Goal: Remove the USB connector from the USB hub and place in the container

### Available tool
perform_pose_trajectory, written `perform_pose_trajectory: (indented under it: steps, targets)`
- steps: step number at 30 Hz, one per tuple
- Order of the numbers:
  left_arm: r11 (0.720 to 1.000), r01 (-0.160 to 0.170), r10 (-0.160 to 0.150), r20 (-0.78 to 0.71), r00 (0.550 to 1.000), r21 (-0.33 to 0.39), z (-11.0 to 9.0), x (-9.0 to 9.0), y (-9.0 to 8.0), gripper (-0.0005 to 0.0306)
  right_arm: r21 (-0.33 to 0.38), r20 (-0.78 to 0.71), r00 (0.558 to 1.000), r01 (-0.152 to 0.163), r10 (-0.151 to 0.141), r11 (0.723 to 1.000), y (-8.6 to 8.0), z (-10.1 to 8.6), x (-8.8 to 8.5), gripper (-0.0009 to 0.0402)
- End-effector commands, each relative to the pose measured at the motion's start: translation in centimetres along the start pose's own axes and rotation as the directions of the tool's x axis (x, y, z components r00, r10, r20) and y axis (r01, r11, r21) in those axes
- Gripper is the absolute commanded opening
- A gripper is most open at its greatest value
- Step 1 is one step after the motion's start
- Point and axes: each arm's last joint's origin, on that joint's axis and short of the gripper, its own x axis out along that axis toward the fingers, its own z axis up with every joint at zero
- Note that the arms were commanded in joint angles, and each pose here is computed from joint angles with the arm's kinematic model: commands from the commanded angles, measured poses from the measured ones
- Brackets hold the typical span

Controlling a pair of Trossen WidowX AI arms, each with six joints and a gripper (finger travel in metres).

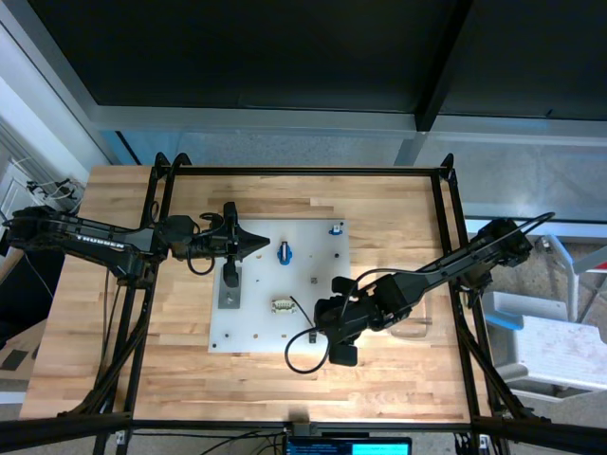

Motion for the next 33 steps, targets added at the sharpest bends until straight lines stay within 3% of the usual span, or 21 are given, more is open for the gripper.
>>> perform_pose_trajectory:
  steps: [1,11,23,33]
  targets:
    - [1.0,0.0,0.0,0.0,1.0,0.0,0.0,0.0,0.0,0.0001,-0.005,-0.006,1.0,0.004,-0.004,1.0,0.2,0.0,0.8,0.0153]
    - [1.0,0.0,0.0,0.0,1.0,0.0,0.0,0.0,0.0,0.0001,-0.03,-0.008,1.0,0.022,-0.022,0.999,0.5,0.1,2.7,0.0153]
    - [1.0,0.0,0.0,0.0,1.0,0.0,0.0,0.0,0.0,0.0001,-0.045,-0.012,1.0,0.023,-0.023,0.999,0.8,0.1,4.7,0.0153]
    - [1.0,0.0,0.0,0.0,1.0,0.0,0.0,0.0,0.0,0.0001,-0.047,-0.017,0.999,0.03,-0.03,0.998,0.7,-0.1,4.9,0.0153]
